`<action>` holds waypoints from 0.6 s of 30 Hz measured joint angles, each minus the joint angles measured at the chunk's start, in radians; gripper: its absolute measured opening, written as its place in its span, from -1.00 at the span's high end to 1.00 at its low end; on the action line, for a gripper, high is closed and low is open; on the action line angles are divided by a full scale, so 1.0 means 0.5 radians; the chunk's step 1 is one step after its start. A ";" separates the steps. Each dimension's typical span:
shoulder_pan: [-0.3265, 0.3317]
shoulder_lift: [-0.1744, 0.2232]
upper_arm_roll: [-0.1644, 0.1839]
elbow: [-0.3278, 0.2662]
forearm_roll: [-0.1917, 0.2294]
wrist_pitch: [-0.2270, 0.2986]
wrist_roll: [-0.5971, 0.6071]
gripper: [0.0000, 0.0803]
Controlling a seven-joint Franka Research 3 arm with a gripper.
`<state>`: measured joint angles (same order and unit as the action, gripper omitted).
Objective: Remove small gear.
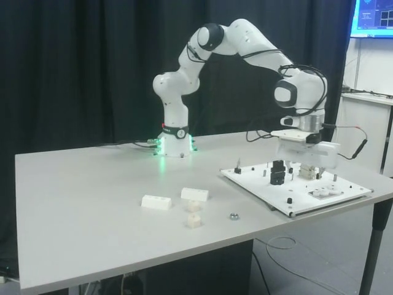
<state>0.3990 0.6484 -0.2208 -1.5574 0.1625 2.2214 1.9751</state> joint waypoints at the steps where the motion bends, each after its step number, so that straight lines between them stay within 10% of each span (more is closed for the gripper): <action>1: 0.006 0.013 -0.001 0.023 0.000 -0.014 0.041 -0.99; 18: 0.146 0.251 -0.130 0.367 0.005 -0.205 0.586 -0.99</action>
<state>0.4722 0.7740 -0.2859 -1.3737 0.1651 2.1189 2.2680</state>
